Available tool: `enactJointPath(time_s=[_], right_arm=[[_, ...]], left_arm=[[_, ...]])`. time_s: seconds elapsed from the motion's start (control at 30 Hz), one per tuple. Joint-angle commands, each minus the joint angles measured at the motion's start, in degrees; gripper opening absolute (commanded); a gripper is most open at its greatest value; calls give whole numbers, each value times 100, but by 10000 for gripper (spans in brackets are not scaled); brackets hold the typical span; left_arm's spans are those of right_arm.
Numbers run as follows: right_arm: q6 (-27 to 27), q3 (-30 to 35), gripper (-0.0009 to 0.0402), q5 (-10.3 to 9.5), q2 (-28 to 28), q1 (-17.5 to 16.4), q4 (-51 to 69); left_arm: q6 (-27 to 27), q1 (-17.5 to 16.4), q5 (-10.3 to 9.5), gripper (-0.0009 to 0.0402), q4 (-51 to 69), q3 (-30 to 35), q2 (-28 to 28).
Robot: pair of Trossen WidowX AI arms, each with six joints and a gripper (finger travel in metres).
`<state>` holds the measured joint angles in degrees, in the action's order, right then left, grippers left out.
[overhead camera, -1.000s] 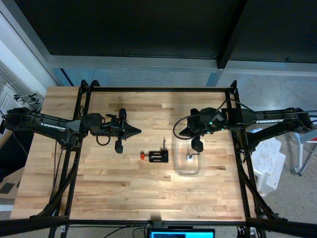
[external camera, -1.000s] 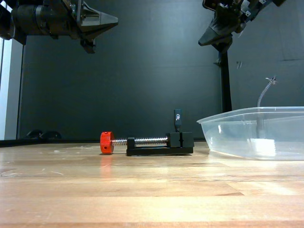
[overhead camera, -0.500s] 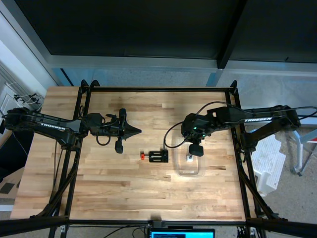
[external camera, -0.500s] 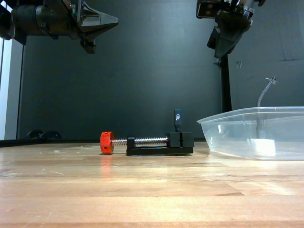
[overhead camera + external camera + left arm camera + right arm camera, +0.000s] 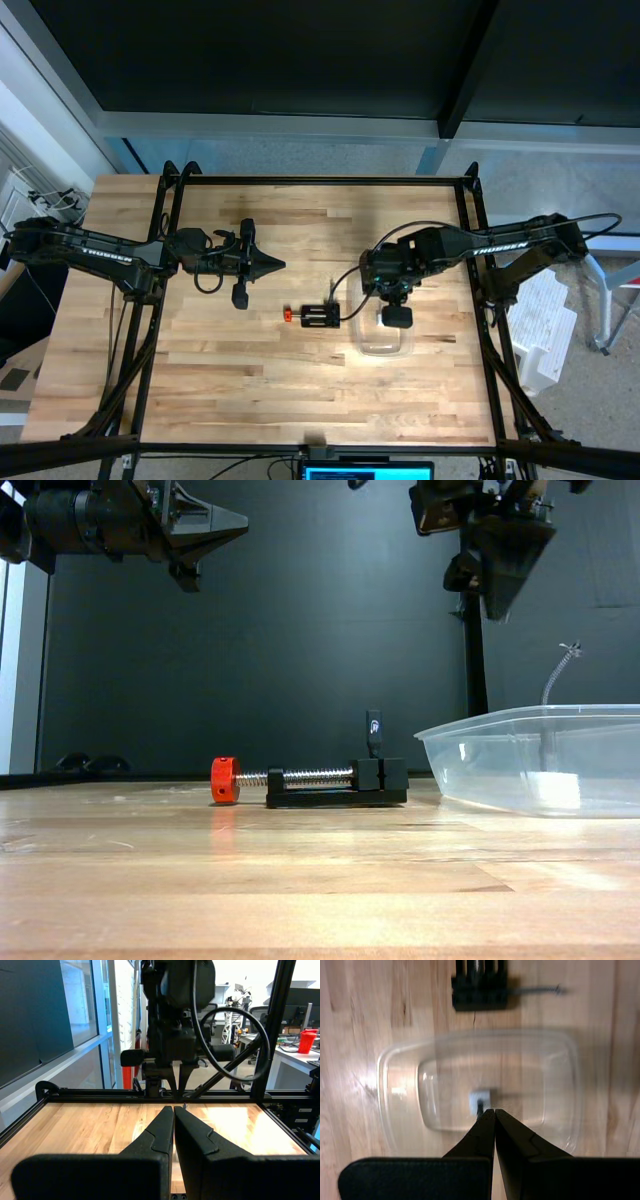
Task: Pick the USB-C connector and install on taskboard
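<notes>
Presently the right pincer [image 5: 494,1110], tips together, is hovering over the plug [image 5: 480,1106] in the tray [image 5: 380,1075]; it should open before descending. The left pincer [image 5: 173,1108], also together, is idling aloft at the left.

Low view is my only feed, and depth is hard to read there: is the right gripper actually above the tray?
Observer: Yes. The high view shows the right gripper hanging over the clear tray, beside the taskboard.
Operator: Is it open?
Observer: No; the right wrist view shows it shut, tips aimed just beside a small white square bit on the tray floor.
Operator: And the left gripper?
Observer: The left wrist view shows it shut, held over the table's left half.
</notes>
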<state>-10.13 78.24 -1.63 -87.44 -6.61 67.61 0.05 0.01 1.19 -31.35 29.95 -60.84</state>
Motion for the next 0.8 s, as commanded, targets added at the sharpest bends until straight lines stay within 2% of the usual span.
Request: enactJointPath(time_s=[0.03, 0.33, 0.47, 0.53, 0.67, 0.8], right_arm=[[-24, -9, 0, 7, -94, -90, 87], [-190, -33, 0, 66, -131, -247, 249], [-297, -37, 1, 210, -164, -291, 251], [-334, -37, 5, 219, -214, -304, 256], [-417, -39, 28, 214, -348, -343, 269], [-452, -42, 71, 221, -492, -380, 262]], left_arm=[[-2, -2, 0, 0, 0, 0, -2], [-2, 0, 2, 0, 0, 0, -2], [-2, 0, 0, 0, 0, 0, -2], [-2, -2, 0, 0, 0, 0, -2], [-2, -2, 0, 0, 0, 0, -2], [-2, -2, 2, 0, 2, 0, -2]])
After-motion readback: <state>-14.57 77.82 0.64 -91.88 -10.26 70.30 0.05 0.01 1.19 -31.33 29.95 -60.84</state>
